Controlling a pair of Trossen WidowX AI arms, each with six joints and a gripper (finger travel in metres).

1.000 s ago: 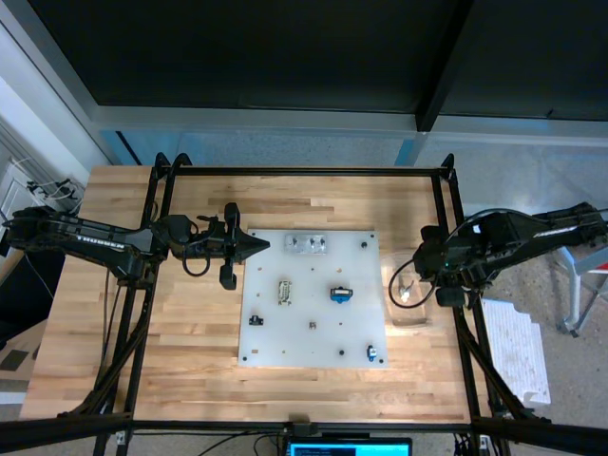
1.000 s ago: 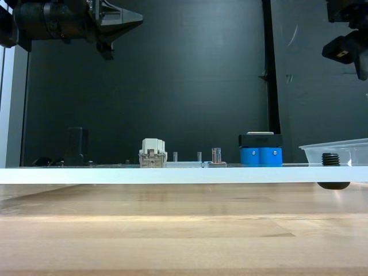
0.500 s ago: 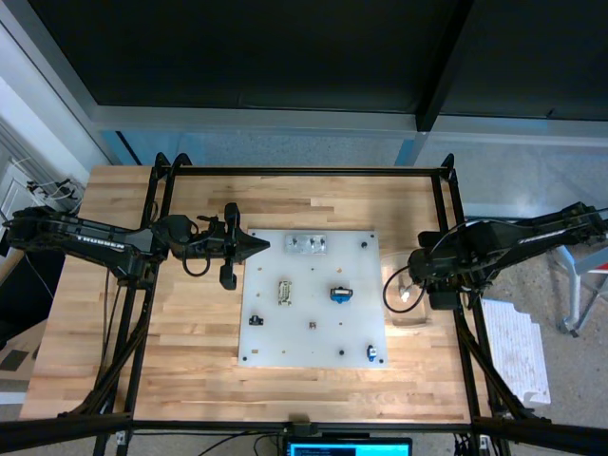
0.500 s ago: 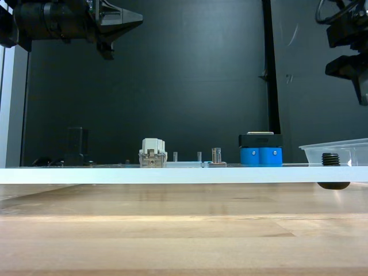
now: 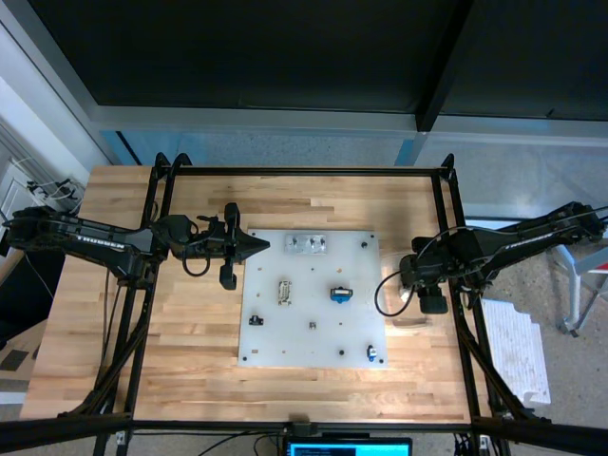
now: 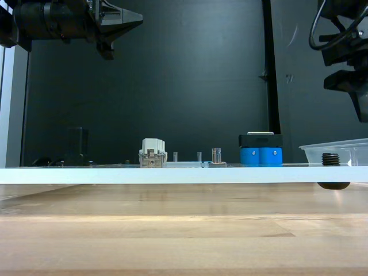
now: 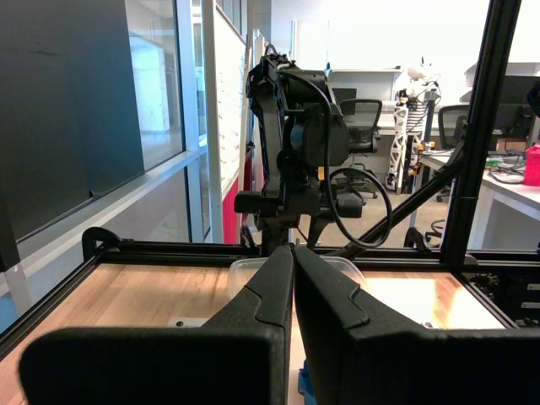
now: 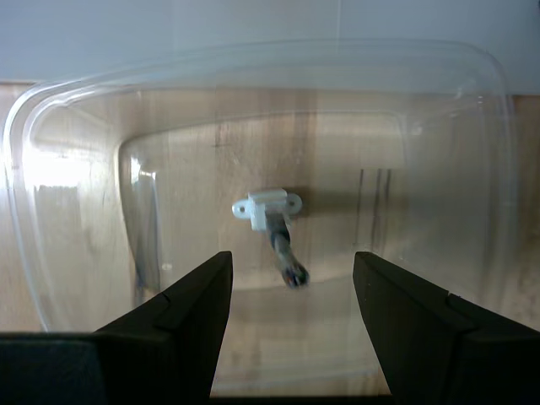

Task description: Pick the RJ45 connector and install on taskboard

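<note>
while looking along the right gripper [image 8: 289, 261], noting fingers spread above the clear tray [image 8: 51, 211], rj45 connector [image 8: 268, 207] lying on its floor between them, untouched. noting left gripper [image 5: 262, 245] hovering left of centre in high view, over upper left corner of taskboard [image 5: 313, 344], fingers pressed together.

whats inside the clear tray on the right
One small whitish connector with a dark tail lies on the tray floor, below the open right tool. The tool covers part of the rim. The left tool is shut, by the board's left edge.
</note>
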